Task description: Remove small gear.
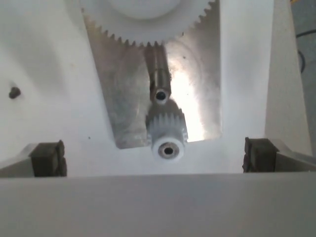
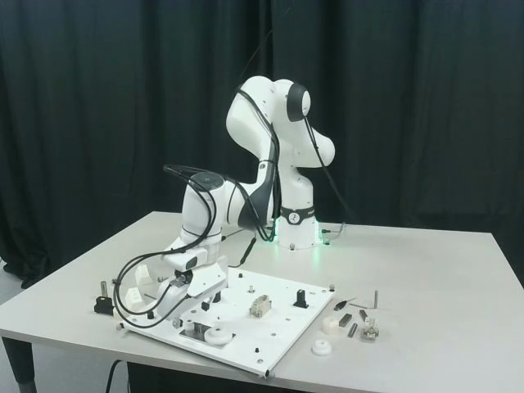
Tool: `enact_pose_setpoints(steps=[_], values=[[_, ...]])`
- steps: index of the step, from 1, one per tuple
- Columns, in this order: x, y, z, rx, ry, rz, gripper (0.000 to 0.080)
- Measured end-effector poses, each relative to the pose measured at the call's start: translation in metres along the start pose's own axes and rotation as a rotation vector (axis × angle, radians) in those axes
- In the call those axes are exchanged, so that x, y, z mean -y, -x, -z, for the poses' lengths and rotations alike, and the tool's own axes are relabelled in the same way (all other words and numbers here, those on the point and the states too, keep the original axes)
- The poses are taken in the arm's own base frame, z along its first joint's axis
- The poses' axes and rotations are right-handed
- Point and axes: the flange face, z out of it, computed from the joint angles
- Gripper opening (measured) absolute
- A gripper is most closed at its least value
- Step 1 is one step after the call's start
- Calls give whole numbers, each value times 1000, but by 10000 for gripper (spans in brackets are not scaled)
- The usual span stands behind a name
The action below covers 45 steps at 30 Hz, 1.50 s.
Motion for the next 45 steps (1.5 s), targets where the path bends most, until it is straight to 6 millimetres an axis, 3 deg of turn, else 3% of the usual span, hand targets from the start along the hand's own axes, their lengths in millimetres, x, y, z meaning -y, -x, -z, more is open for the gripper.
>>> enact_pose_setpoints(steps=[31,32,37,38,45], values=[[2,5,-19,-31,-3,16,800],[2,6,-20,-31,-3,16,678],[2,6,-21,-32,-4,15,678],[2,6,-22,-32,-5,15,518],[-1,4,-23,-63,11,15,518]])
